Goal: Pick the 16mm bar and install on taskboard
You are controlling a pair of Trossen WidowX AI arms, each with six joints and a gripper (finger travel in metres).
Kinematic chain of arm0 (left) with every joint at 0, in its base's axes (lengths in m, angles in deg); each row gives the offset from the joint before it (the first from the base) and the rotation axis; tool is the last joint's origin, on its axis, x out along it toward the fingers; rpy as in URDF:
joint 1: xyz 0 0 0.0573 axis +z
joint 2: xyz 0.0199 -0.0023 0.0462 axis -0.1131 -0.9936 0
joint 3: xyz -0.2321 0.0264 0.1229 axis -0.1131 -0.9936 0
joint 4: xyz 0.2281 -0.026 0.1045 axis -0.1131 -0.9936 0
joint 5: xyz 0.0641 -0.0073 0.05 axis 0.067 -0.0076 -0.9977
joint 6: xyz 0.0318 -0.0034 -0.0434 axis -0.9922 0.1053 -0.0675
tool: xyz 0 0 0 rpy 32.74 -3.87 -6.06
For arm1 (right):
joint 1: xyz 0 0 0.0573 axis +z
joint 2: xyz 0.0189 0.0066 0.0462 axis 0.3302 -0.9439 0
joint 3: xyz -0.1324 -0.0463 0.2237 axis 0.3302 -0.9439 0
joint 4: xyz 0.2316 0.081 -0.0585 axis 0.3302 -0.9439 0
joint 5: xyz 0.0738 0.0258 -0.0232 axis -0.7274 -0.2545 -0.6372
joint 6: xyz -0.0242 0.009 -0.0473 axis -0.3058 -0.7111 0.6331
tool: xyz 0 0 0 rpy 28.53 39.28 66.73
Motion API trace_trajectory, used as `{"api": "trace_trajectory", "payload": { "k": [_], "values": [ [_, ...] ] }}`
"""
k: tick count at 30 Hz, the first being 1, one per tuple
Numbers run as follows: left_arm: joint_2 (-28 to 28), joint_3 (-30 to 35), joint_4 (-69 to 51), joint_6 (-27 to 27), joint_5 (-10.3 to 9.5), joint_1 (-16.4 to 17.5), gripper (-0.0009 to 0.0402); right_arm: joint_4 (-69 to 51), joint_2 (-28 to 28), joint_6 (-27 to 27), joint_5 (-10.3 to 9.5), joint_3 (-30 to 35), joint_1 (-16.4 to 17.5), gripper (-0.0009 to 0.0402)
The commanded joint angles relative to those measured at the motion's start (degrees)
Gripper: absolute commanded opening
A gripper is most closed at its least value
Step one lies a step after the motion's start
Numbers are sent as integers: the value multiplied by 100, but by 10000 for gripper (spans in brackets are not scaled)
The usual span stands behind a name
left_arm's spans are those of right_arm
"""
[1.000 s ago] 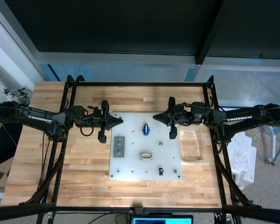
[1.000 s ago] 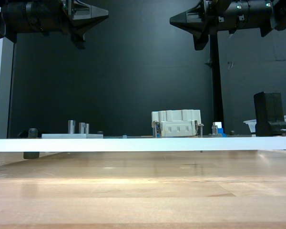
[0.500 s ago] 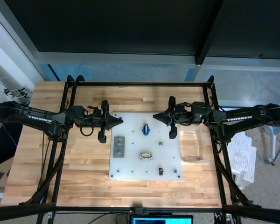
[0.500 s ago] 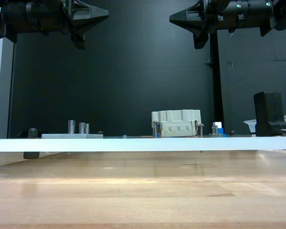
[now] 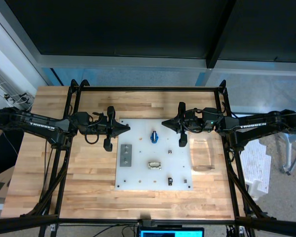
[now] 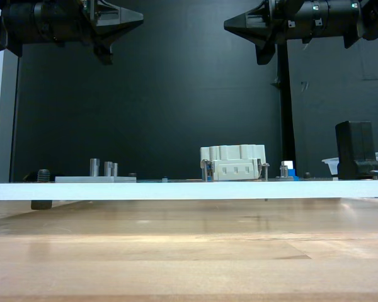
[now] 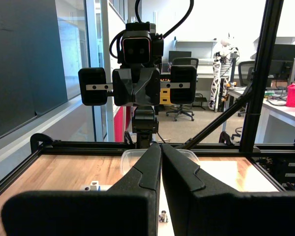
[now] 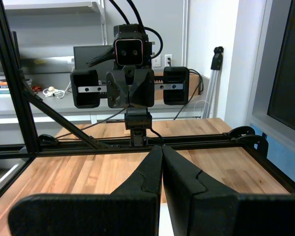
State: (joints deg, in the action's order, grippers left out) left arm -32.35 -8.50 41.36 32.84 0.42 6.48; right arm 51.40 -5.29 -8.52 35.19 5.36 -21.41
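Grippers hang high over the flat white square taskboard [image 5: 138, 177], tips facing each other. The black left gripper [image 5: 127, 128] is above its far-left corner and the black right gripper [image 5: 164, 123] above its far edge, each with jaws pressed together on nothing. The tiny dull-grey metal 16mm bar [image 5: 170, 151] sits on the taskboard right of centre, between the blue knob [image 5: 154, 137] and the clear plastic tray [image 5: 203, 170] lying just off the taskboard's right edge. It is too small to tell which way its long axis runs. A grey rectangular metal block [image 5: 125, 154] occupies the taskboard's left part. Beneath the taskboard spreads a pale butcher-block wooden table [image 5: 89, 182] ringed by a black metal frame [image 5: 148, 89]. Beyond the table, the left wrist view shows an office chair [image 7: 184, 105] and desks, and the right wrist view a dark monitor [image 8: 88, 56].
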Motion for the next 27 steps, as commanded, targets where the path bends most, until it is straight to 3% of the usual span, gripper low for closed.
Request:
{"api": "trace_trajectory", "payload": {
  "k": [1, 27],
  "values": [
    [0, 0, 2, -2, 0, 0, 0, -105, 0, -4, 2, 4, 2, 0],
    [0, 0, 2, -2, 0, 2, 0, -227, 0, -4, 0, 2, 2, 0]
  ]
}}
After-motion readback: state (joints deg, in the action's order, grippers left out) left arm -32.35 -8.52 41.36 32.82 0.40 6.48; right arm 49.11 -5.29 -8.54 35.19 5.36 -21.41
